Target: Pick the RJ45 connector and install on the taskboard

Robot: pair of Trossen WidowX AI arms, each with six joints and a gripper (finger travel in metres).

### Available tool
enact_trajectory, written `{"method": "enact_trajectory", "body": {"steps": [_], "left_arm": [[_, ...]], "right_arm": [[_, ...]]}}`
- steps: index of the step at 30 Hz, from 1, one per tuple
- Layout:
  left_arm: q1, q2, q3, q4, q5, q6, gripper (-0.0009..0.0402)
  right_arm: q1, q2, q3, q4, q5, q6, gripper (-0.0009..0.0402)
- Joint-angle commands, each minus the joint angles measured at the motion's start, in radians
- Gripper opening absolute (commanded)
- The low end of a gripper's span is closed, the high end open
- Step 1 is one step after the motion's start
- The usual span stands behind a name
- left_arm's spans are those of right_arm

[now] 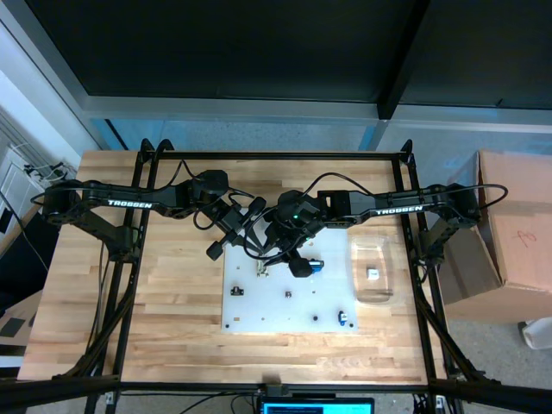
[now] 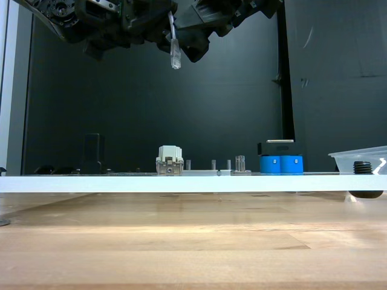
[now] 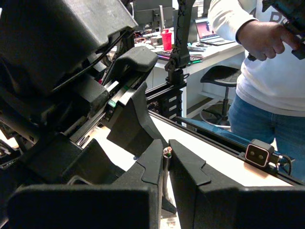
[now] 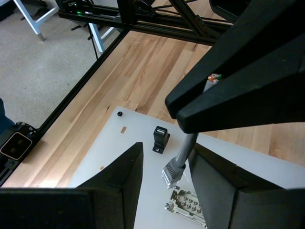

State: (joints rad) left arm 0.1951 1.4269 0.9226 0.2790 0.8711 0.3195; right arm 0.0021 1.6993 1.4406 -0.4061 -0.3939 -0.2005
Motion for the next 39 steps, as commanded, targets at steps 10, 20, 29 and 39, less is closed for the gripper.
{"method": "enact_trajectory", "body": {"steps": [10,20,29,39], "left_arm": [[0.000,-0.001,0.000,0.016,0.000,-0.021,-0.0001],[-0.001,-0.008,0.000,0.018,0.000,-0.023,-0.0001],[0.000,-0.008,0.000,0.023,0.000,-0.023,-0.0001],[0.000,-0.008,0.000,0.131,-0.047,-0.090,0.0000]], "right_arm": [[0.001,0.000,0.000,0.000,0.000,-0.018,0.0093],[0.003,0.000,0.000,0.000,0.000,-0.052,0.0085],[0.002,0.000,0.000,-0.001,-0.001,-0.063,0.0026],[0.002,0.000,0.000,-0.001,-0.001,-0.070,0.0001]]}}
